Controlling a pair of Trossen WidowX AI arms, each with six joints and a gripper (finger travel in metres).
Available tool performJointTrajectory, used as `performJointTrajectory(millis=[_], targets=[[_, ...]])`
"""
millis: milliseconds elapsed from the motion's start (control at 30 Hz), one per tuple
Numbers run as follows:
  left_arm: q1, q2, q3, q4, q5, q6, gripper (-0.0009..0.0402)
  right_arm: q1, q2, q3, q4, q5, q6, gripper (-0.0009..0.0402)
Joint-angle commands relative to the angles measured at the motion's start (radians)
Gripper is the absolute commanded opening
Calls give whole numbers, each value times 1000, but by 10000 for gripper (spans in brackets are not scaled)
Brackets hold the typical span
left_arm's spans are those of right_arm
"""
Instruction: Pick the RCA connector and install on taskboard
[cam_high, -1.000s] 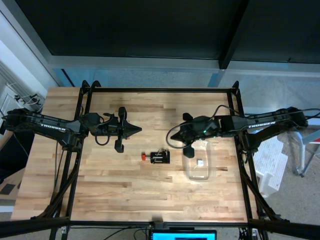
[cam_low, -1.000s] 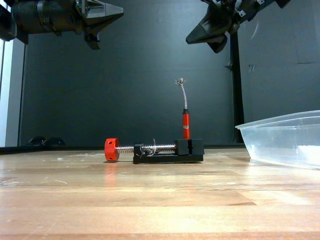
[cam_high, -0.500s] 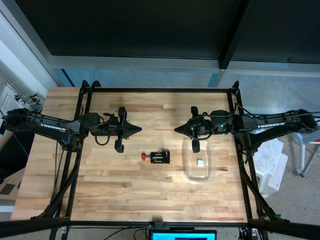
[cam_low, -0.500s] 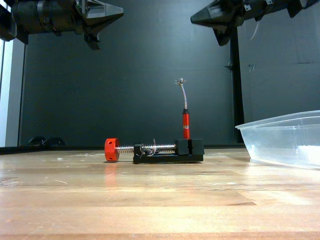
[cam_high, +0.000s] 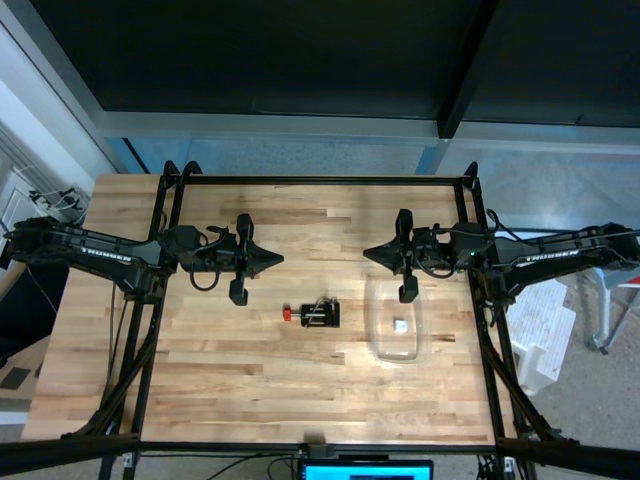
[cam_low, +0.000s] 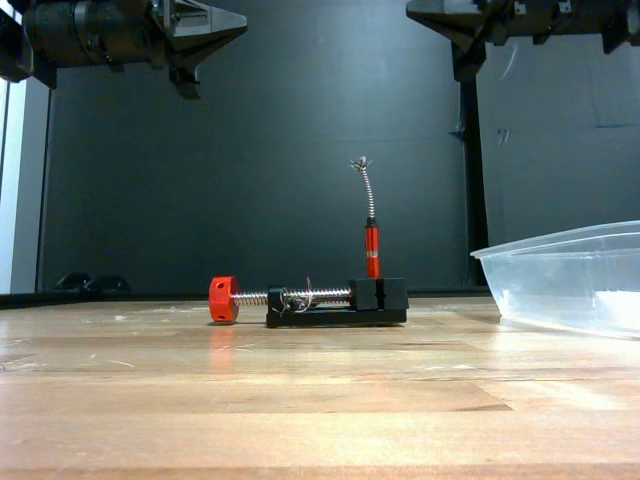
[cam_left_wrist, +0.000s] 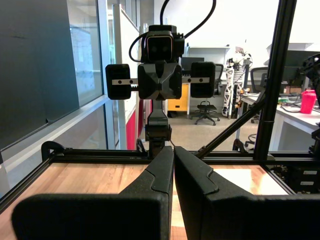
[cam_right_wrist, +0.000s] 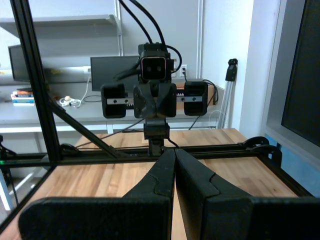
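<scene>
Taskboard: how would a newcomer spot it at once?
On the wooden table, look below the gap between the raised, shut left end effector and right end effector. The taskboard is the small black block left of the clear tray; it alone has a red knob.

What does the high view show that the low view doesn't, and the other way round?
Only the high view: the small white piece inside the clear tray. Only the low view: the red-sleeved springy wire standing up from the taskboard. Both: taskboard, tray, and the left hand and right hand, shut, held high above the table on either side of the taskboard.
</scene>
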Motion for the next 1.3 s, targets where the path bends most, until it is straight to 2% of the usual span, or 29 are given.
performJointTrajectory(millis=[33, 667, 1300], targets=[[0, 0, 0, 0, 0, 0, 0, 0, -17, -21, 1, 1, -16, 0], [0, 0, 0, 1, 0, 0, 0, 0, -20, -44, 5, 0, 21, 0], [0, 0, 0, 0, 0, 0, 0, 0, -20, -44, 3, 0, 13, 0]])
